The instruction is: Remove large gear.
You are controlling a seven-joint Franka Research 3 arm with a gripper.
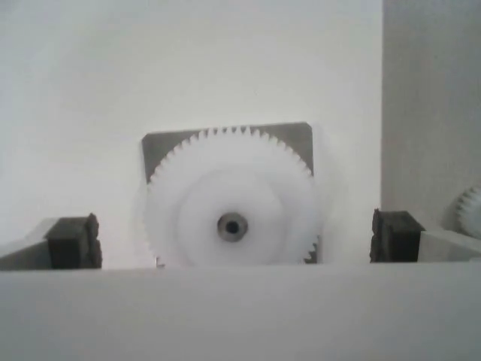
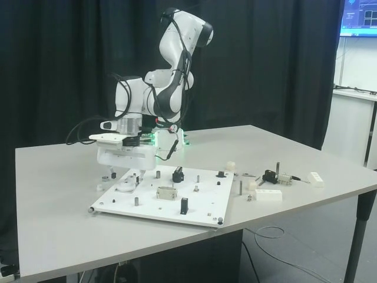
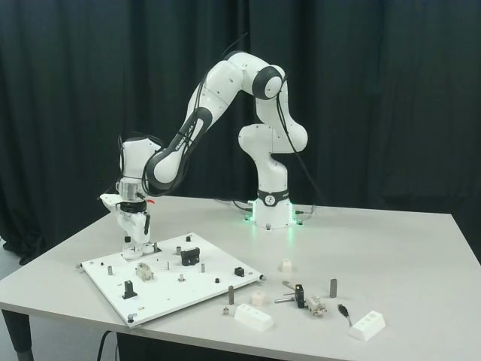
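Note:
The large white gear (image 1: 233, 218) lies flat on a grey square mount (image 1: 297, 139) on the white board (image 2: 200, 203). A grey shaft (image 1: 232, 226) shows in its hub. My gripper (image 1: 234, 239) hangs just above it and is open. The black fingertips (image 1: 73, 242) stand on either side of the gear, clear of its teeth. In the first room view the gripper (image 2: 126, 175) is low over the gear (image 2: 125, 184) at the board's far left corner. The second room view shows the gripper (image 3: 138, 242) down at the board's back edge.
A smaller white gear (image 1: 472, 210) sits close beside the large one. Pegs and black parts (image 2: 178, 174) stand on the board. Off the board lie white blocks (image 2: 268, 194), a black connector (image 2: 270, 175) and an upright peg (image 3: 333, 288).

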